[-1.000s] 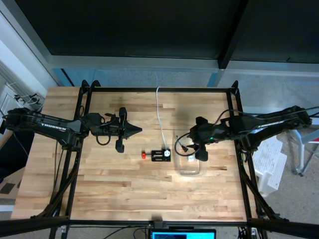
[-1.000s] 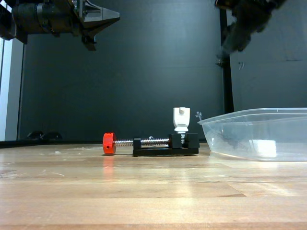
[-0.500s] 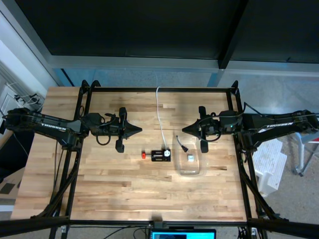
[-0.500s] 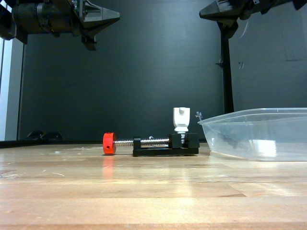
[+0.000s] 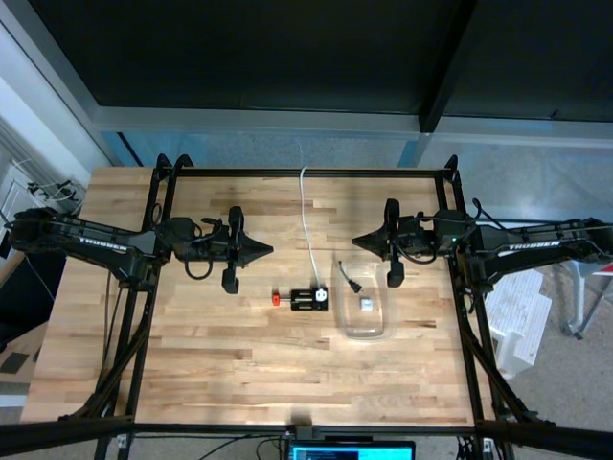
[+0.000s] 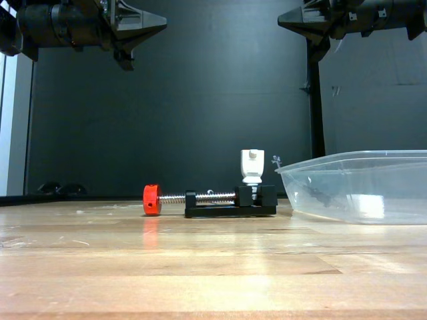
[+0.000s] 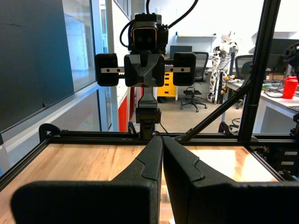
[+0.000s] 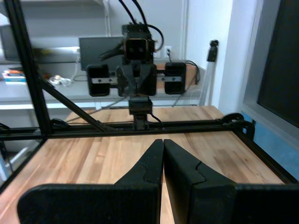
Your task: Remove the power plug from the receptacle and place in the container
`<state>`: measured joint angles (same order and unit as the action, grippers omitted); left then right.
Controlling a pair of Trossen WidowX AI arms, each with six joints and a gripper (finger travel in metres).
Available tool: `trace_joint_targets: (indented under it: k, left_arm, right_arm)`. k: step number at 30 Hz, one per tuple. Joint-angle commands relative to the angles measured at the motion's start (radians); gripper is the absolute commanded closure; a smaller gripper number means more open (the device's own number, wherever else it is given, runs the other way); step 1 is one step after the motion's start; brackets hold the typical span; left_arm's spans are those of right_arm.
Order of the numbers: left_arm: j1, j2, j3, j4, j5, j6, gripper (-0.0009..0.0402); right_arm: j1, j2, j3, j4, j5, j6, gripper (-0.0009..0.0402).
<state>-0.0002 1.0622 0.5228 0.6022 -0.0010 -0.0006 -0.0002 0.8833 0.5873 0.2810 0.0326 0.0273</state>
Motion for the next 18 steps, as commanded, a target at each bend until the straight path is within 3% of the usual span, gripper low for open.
trace_joint_targets:
  k: [1, 14, 18]
  left_arm:
    - [0.0, 0.0, 0.0, 0.0, 0.0, 0.0, 0.0393]
    - [0.0, 0.0, 0.0, 0.0, 0.0, 0.0, 0.0393]
    - [0.0, 0.0, 0.0, 0.0, 0.0, 0.0, 0.0393]
  right_arm:
    - [0.002, 0.0, -0.008, 0.019, -0.011, 0.001, 0.0393]
    - [0.003, -0.007, -0.063, 0.105, -0.011, 0.0, 0.0393]
    - [0.003, -0.006, -0.064, 0.104, -0.026, 0.0, 0.0393]
